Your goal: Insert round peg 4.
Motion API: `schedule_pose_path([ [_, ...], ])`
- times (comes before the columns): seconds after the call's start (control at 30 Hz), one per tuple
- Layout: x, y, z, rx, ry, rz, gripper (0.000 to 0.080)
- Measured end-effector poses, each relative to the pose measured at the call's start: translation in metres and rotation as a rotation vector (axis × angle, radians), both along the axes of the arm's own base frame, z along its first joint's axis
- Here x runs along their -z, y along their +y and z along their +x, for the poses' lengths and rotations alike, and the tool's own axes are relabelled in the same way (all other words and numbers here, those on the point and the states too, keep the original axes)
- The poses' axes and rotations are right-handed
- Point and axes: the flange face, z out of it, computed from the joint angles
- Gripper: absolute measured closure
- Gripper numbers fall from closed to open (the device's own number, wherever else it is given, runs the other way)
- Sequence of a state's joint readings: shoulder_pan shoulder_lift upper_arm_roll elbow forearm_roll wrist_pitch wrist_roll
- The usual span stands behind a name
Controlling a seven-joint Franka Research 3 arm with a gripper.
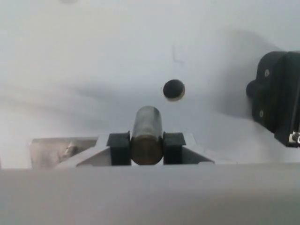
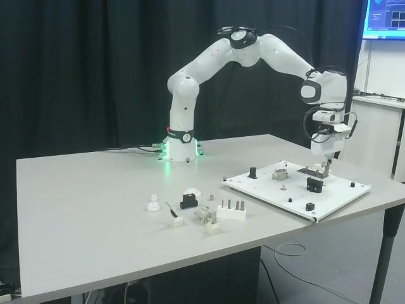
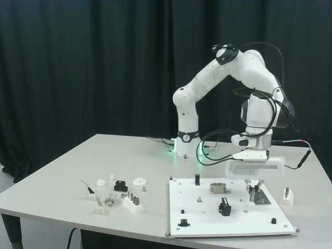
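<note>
In the wrist view my gripper [image 1: 146, 149] is shut on a short grey round peg [image 1: 146, 132], its black fingers [image 1: 119, 147] pressing it from both sides. The peg hangs just above the white board [image 1: 93, 70], and a small round dark hole [image 1: 174, 89] lies a short way past the peg's tip. From the first room view the gripper [image 2: 325, 168] points down over the far right part of the board [image 2: 345, 193]. The second room view has the gripper [image 3: 254, 193] low over the board's [image 3: 207, 218] right side, the peg hidden between the fingers.
A black fixture [image 1: 277, 96] stands on the board close to the hole, and a metal block [image 1: 61, 152] lies beside the fingers. More black fixtures [image 2: 314, 184] stand on the board. Loose parts, among them a white peg holder [image 2: 231, 211], lie on the grey table [image 2: 82, 190].
</note>
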State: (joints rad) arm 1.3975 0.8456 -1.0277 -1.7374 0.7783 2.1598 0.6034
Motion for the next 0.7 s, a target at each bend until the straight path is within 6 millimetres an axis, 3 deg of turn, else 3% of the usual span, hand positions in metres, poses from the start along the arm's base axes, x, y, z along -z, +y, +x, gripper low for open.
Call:
schedule_pose_path([
  [0.7,0.025,-0.020,0.018,0.011,0.034,-0.006,0.0658],
])
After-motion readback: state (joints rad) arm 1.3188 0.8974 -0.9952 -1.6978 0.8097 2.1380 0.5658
